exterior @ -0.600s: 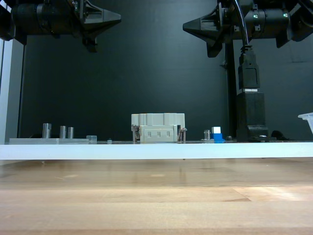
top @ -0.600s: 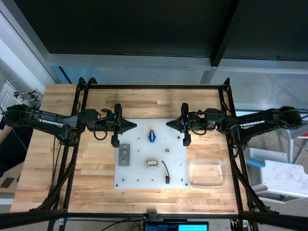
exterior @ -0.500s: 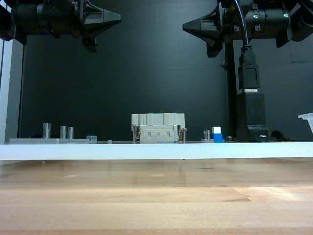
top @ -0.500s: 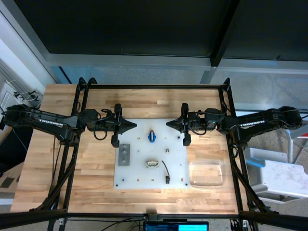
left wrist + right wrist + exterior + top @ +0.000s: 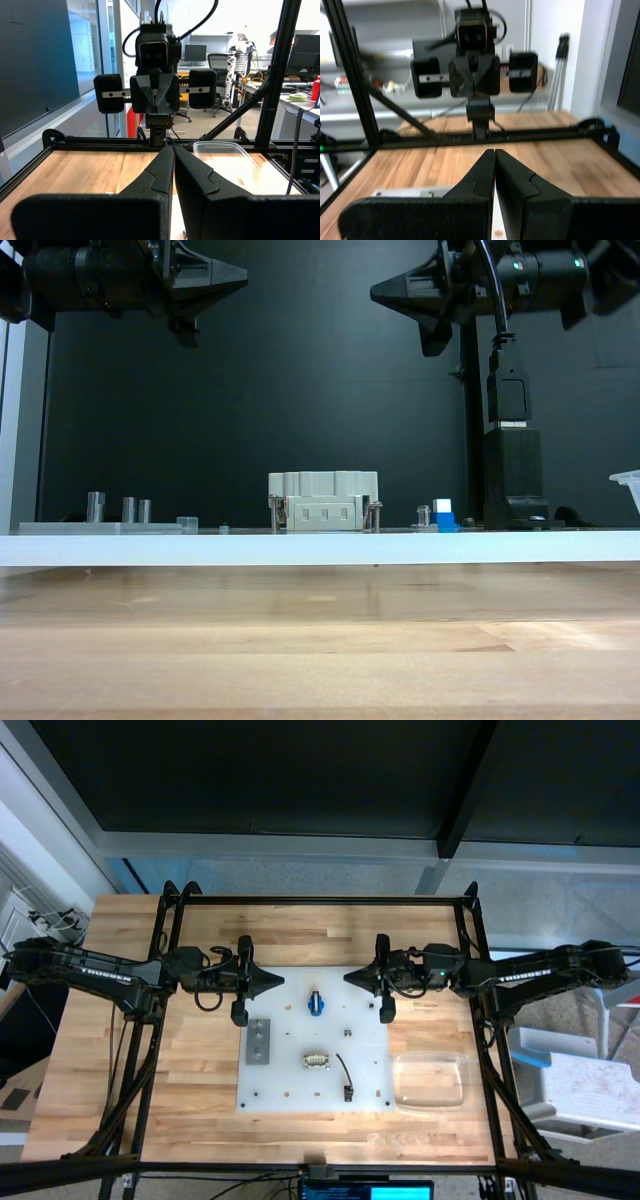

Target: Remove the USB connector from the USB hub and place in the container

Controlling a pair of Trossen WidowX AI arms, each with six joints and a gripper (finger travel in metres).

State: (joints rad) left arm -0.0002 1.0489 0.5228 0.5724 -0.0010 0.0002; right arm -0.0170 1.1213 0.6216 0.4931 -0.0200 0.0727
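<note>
Right gripper (image 5: pixel 349 977), clenched empty like the left gripper (image 5: pixel 282 980) opposite, has crept inward, high beyond the thin black USB connector (image 5: pixel 512 398) standing upright in the small black USB hub (image 5: pixel 512 475) near the clear plastic container (image 5: pixel 430 1081); right arm nearer.

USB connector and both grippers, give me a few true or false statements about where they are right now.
1. The USB connector stands plugged into the USB hub. True.
2. The container holds the connector. False: nothing shows in it.
3. The left gripper is shut, raised above the white board. True.
4. The right gripper is clamped on the connector. False: it is shut on nothing, raised over the board's far side, apart from the connector.
</note>
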